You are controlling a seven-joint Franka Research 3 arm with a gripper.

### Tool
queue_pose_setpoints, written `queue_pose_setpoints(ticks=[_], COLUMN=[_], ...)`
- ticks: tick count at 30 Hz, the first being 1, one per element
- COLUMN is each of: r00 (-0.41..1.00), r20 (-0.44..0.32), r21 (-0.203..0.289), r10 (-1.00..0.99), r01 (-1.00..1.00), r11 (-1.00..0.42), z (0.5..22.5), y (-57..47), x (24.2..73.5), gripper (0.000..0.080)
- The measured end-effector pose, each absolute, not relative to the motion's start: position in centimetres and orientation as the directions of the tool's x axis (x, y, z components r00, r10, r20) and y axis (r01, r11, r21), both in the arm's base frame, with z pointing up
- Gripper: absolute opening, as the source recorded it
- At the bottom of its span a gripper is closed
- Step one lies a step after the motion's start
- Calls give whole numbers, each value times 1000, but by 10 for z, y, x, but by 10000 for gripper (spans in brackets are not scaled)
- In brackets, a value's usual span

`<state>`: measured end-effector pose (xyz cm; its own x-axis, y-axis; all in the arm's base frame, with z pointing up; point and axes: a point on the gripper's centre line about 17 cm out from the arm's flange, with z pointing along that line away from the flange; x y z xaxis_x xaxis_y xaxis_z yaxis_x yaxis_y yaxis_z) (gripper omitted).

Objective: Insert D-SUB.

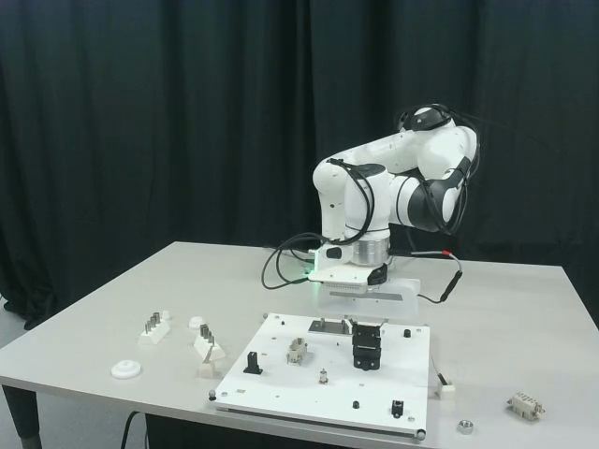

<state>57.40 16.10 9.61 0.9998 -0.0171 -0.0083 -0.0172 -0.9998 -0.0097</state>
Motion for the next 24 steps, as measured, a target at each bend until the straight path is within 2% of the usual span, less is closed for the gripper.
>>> queue_pose_setpoints(ticks=[24], r00=[1000], r20=[-15], r21=[2], r10=[2], r01=[2], r11=[-1000], z=[96], y=[161], x=[574], gripper=[381])
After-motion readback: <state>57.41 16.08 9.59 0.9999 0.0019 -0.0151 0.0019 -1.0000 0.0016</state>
